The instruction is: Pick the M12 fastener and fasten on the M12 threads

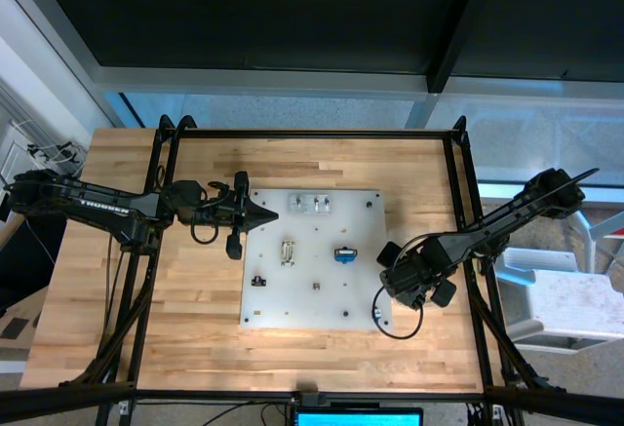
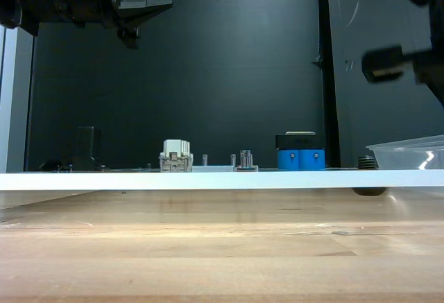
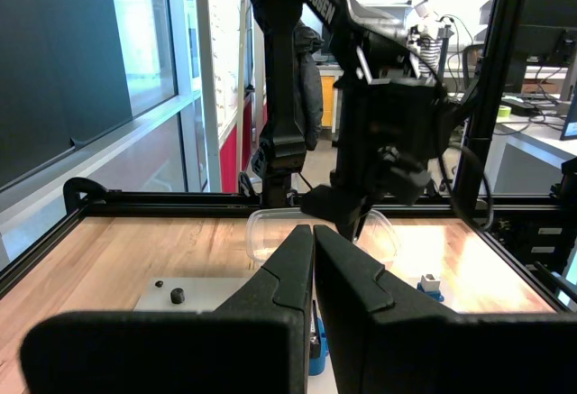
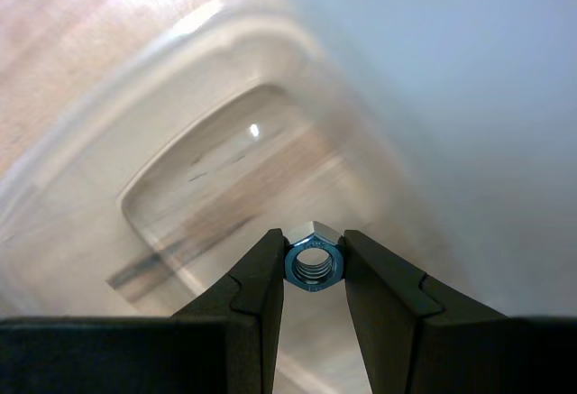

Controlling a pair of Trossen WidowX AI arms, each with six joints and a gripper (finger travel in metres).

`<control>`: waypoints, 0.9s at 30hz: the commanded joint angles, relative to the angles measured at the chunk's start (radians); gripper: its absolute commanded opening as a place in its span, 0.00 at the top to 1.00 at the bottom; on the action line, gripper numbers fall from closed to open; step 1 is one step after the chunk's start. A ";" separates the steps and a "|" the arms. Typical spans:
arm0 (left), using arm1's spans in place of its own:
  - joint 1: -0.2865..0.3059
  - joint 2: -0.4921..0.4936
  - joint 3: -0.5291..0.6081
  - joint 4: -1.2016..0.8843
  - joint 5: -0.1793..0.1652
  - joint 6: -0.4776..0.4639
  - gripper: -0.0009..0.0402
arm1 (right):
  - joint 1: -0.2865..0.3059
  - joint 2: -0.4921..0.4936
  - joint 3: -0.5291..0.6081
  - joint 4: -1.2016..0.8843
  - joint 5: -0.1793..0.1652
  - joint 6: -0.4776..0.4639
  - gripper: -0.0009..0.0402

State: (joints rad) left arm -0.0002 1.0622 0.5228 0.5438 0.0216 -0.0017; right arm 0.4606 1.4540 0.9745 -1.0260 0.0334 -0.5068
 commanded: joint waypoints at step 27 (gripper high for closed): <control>0.000 0.000 0.000 0.000 0.000 0.000 0.98 | -0.001 0.484 0.641 -0.181 0.001 -0.392 0.93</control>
State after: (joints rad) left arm -0.0002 1.0622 0.5224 0.5438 0.0219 -0.0021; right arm 0.4591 1.9198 1.5940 -1.2045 0.0341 -0.8845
